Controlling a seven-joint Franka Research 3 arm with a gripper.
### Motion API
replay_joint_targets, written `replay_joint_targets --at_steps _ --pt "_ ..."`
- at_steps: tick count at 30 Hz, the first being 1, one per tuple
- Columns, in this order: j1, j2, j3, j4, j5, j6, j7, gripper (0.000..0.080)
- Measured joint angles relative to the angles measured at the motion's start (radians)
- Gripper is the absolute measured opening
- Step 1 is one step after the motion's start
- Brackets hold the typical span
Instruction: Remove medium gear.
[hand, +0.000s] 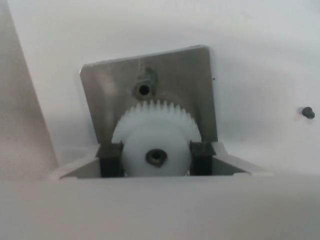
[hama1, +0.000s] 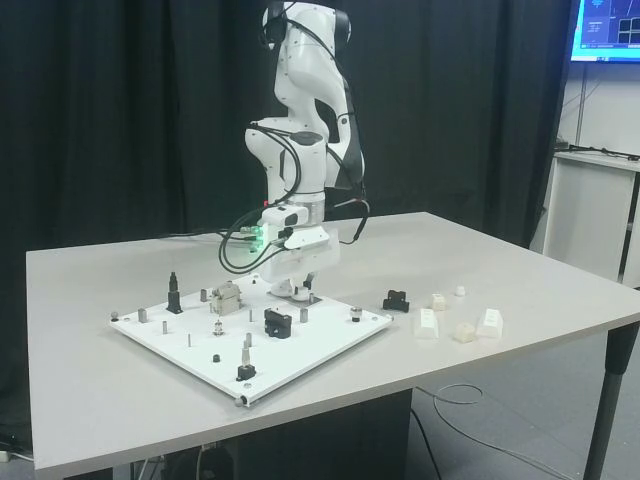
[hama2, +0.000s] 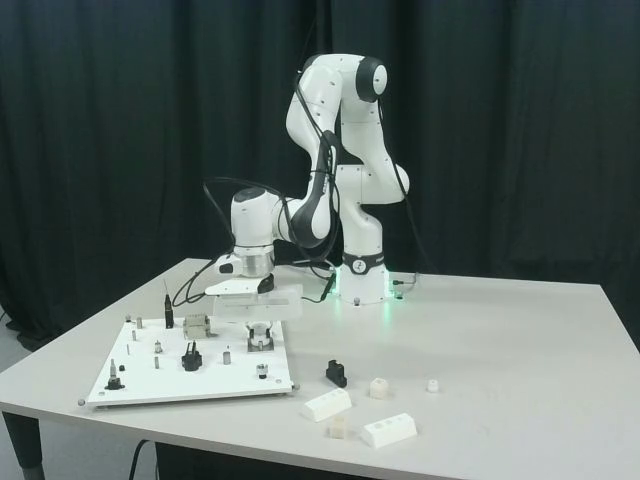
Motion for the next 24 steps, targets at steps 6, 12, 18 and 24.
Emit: replay_joint_targets --at_steps 6,12,18,24 --pt "0.000 0.000 -0.001 0.000 0.000 -0.001 0.000 0.0283" --pt "0.000 0.000 -0.001 0.002 0.000 -0.006 0.003 0.0282" --pt "0.000 0.000 -0.002 0.005 0.000 -0.013 0.004 0.0282" --pt "0.000 0.000 -0.002 0.006 -0.001 -0.015 0.004 0.0282"
